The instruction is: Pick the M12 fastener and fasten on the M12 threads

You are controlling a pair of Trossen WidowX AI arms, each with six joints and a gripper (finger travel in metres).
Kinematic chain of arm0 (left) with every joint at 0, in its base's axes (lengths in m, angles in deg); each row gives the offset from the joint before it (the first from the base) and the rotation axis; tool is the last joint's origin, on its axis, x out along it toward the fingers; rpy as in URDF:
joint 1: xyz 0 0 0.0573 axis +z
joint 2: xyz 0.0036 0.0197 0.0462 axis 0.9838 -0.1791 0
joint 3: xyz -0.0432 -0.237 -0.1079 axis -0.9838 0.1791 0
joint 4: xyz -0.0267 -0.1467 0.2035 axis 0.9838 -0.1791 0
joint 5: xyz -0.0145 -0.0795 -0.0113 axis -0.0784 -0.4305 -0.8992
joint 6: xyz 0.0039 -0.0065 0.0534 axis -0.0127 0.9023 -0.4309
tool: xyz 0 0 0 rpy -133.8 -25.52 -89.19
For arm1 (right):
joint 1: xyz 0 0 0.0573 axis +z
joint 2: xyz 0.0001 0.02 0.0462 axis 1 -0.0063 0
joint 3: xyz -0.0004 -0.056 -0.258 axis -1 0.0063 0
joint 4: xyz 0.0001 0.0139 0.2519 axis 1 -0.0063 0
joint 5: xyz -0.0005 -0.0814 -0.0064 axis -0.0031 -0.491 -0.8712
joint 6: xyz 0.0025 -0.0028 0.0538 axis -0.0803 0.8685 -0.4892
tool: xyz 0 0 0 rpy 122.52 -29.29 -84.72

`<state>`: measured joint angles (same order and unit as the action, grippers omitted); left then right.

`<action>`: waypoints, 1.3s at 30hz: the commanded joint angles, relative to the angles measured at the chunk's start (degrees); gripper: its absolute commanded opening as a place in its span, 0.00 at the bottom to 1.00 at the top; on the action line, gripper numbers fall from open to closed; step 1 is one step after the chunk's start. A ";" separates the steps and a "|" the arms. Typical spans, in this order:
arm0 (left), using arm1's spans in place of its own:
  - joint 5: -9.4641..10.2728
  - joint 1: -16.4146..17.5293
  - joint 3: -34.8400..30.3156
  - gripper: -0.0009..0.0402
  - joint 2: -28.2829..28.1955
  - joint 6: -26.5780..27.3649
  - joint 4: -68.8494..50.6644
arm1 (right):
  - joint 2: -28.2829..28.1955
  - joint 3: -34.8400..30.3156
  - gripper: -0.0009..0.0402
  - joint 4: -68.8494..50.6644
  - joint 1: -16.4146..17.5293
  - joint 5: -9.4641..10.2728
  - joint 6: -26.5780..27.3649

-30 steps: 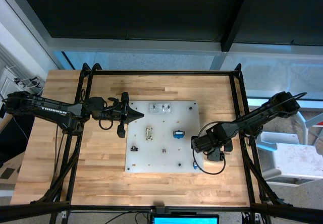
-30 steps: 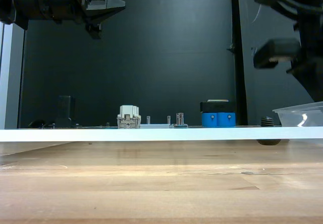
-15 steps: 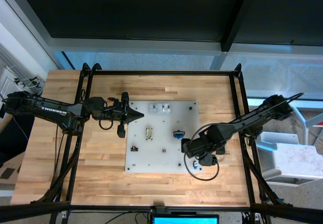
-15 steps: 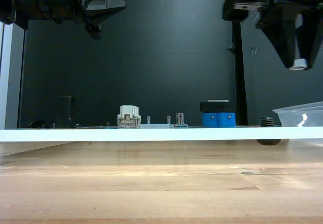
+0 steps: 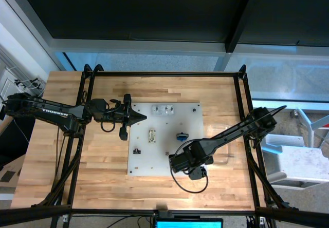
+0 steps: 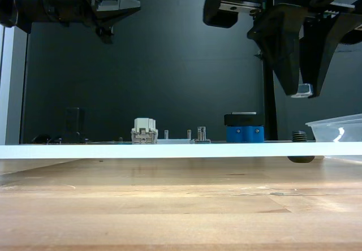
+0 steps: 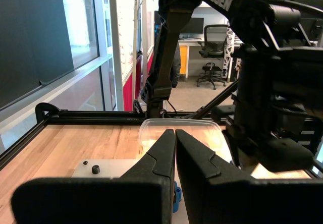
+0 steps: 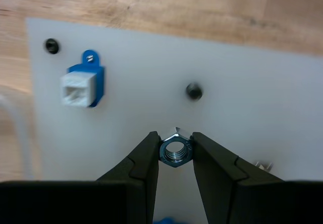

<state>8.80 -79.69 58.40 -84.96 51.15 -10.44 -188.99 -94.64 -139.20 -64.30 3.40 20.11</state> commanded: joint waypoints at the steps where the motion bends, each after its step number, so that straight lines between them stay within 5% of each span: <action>1: -0.02 0.00 0.00 0.02 -0.02 0.00 0.02 | -1.99 -1.66 0.13 0.46 0.26 0.85 1.16; 39: -0.02 0.02 0.00 0.02 -0.02 0.00 0.00 | -7.41 -1.33 0.13 5.05 0.15 1.53 2.03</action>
<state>8.80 -79.69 58.40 -84.96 51.17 -10.44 -196.29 -96.06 -134.28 -64.14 5.04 22.23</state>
